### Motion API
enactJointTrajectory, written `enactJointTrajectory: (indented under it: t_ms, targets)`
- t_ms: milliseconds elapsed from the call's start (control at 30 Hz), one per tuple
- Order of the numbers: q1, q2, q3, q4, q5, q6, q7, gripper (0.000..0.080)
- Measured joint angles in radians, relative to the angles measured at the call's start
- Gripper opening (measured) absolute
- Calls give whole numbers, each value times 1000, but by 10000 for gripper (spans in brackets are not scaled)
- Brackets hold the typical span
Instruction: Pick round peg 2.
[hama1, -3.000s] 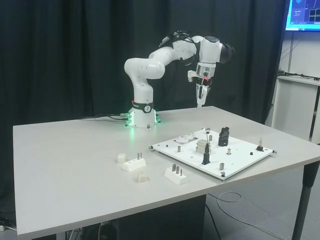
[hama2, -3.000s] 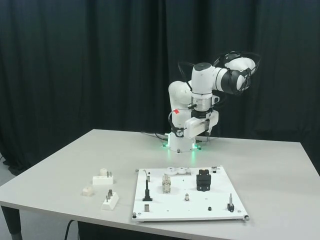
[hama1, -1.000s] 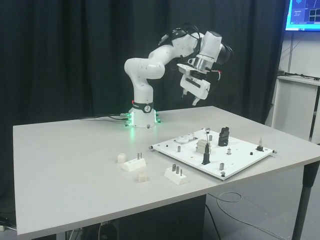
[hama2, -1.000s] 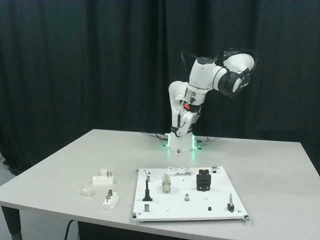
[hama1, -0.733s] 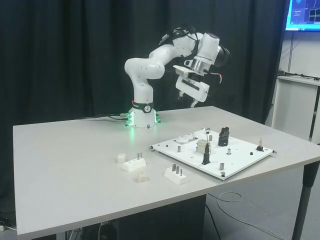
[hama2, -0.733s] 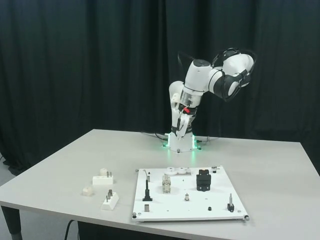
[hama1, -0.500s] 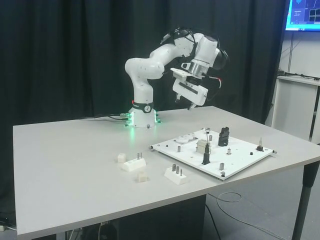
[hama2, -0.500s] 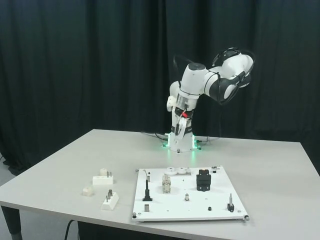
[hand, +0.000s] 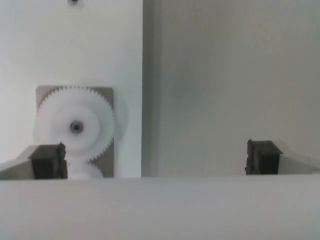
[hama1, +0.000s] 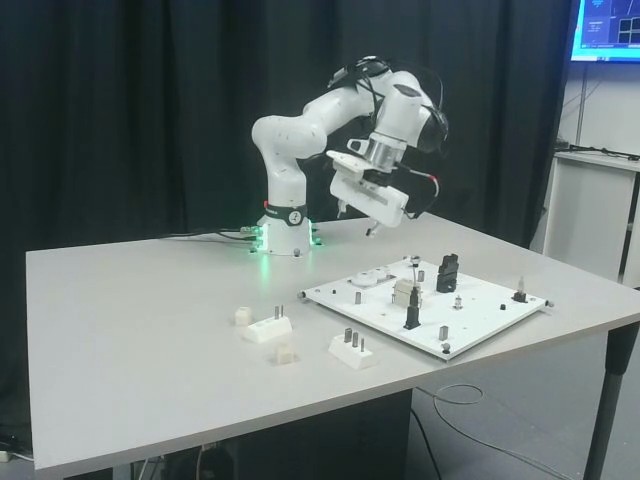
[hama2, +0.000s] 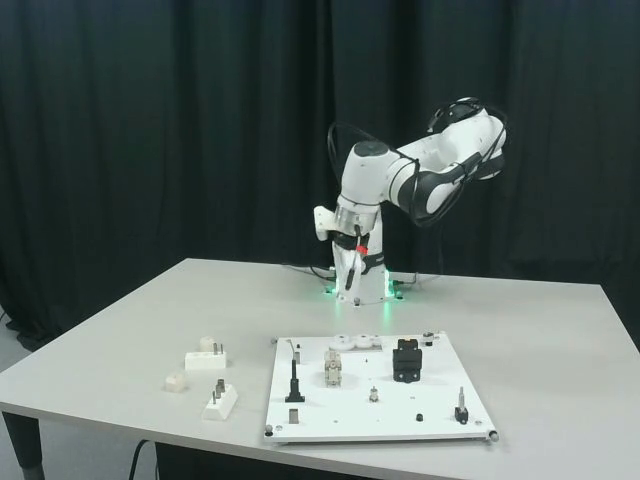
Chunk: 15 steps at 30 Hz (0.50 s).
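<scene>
Risk ahead: several pegs (hama1: 347, 336) stand crowded in small white blocks (hama1: 268, 331) near the worktop's (hama1: 130, 330) front, so the jaws could clip a neighbour or tip a block. Which is round peg 2, I cannot tell. Beyond the white board (hama1: 480, 318), jaws hang high, spread wide, empty, well apart from them.

The arm (hama1: 300, 130) is white all over, with black cables looped over its upper joints and a green glow at its base (hama1: 283, 236). It stands on a plain grey tabletop (hama1: 140, 320), against a black curtain (hama2: 150, 130). The board (hama2: 375, 395) on the tabletop is white, carrying a black block (hama2: 405, 360) and small grey pegs. Beside it sit white holders (hama1: 353, 350) with grey pins. In the wrist view a white toothed gear (hand: 75, 127) lies on a grey square plate, and the fingers (hand: 48, 161) end in black pads.
</scene>
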Motion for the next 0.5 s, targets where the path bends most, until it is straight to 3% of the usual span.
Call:
enactJointTrajectory:
  t_ms: [500]
  targets:
    - [-115,-2,65,-10,56,92,-179,800]
